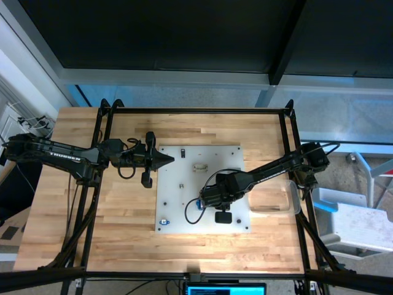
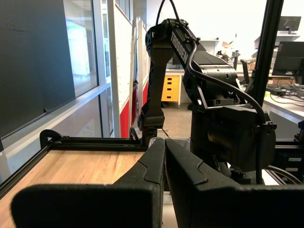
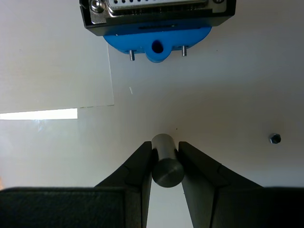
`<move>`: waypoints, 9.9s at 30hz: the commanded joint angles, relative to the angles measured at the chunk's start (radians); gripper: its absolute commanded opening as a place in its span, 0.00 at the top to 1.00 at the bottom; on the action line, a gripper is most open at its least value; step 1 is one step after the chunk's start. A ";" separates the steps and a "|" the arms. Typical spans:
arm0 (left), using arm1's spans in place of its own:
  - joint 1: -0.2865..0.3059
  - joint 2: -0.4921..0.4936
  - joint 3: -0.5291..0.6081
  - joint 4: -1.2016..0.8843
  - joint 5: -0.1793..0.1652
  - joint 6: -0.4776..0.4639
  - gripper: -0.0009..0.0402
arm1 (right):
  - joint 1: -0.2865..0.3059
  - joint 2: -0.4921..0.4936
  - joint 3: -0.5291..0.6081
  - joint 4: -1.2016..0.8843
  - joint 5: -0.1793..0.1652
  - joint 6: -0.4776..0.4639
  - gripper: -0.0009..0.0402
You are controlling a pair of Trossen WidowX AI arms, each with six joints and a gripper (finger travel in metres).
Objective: Pick the 16mm cylinder and place it in the taskboard
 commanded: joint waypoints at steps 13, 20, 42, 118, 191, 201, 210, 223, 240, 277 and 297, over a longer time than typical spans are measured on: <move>0.000 0.000 0.000 0.000 0.000 0.000 0.98 | 0.001 -0.001 -0.031 0.038 -0.008 0.000 0.91; 0.000 0.000 0.000 0.000 0.000 0.000 0.98 | 0.002 -0.001 -0.031 0.039 -0.009 0.000 0.91; 0.000 0.000 0.000 0.000 0.000 0.000 0.98 | 0.003 -0.043 -0.031 0.026 -0.025 0.003 0.58; 0.000 0.000 0.000 0.000 0.000 0.000 0.98 | 0.003 -0.270 -0.031 -0.108 -0.025 0.000 0.57; 0.000 0.000 0.000 0.000 0.001 0.000 0.98 | 0.003 -0.270 -0.031 -0.105 -0.025 0.000 0.57; 0.000 0.000 0.000 0.000 0.000 0.000 0.98 | 0.003 -0.270 -0.031 -0.101 -0.025 0.000 0.57; 0.000 0.000 0.000 0.000 0.000 0.000 0.98 | 0.003 -0.270 -0.031 -0.101 -0.025 0.000 0.57; 0.000 0.000 0.000 0.000 0.000 0.000 0.98 | 0.003 -0.270 -0.031 -0.101 -0.025 0.000 0.57; 0.000 0.000 0.000 0.000 0.000 0.000 0.98 | 0.003 -0.270 -0.031 -0.101 -0.025 0.000 0.57; 0.000 0.000 0.000 0.000 0.000 0.000 0.98 | 0.003 -0.270 -0.031 -0.100 -0.025 0.000 0.57; 0.000 0.000 0.000 0.000 0.000 0.000 0.98 | 0.003 -0.270 -0.031 -0.100 -0.025 0.000 0.57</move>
